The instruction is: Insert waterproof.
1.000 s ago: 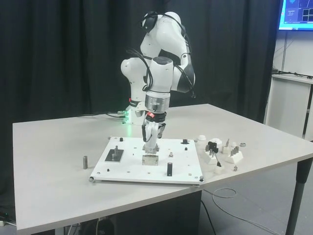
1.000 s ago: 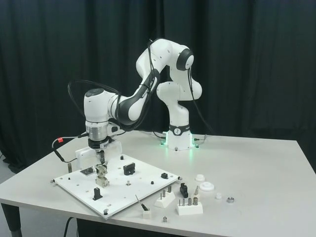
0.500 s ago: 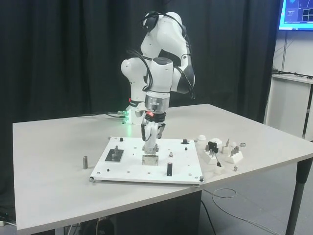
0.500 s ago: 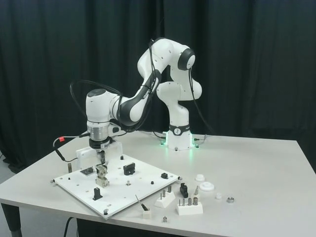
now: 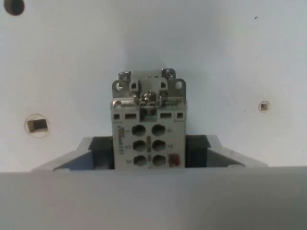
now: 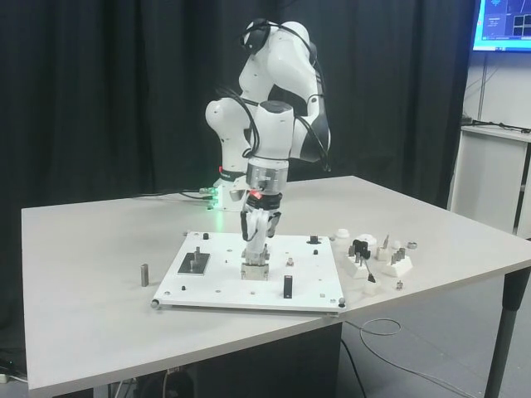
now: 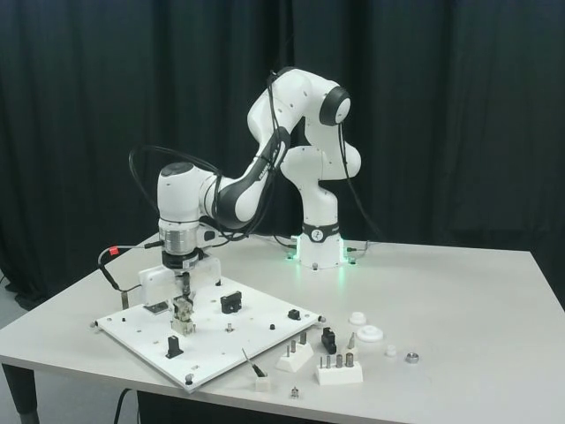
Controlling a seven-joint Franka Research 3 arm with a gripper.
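Observation:
The waterproof connector point(image 5: 146, 129) is a grey block with several round holes and a metal bracket at one end. It stands on the white board point(image 5: 216, 48), near the middle point(image 6: 255, 269) point(image 7: 183, 322). My gripper point(image 5: 148, 152) points straight down over it point(image 6: 255, 249) point(image 7: 183, 296). Its dark fingers point(image 5: 101, 153) press against the two sides of the connector, so it is shut on it. The lower edge of the connector is hidden by the gripper body.
On the white board point(image 6: 216, 286) point(image 7: 141, 331) are a flat grey plate point(image 6: 195, 264), a black upright part point(image 6: 287, 286) and small pegs. White holders with small parts point(image 6: 390, 259) point(image 7: 337, 371) lie beside the board. A grey post point(image 6: 144, 274) stands on the table.
The wrist has sunk slightly toward the board, and the arm has shifted a little. The connector stays at the same spot under the gripper.

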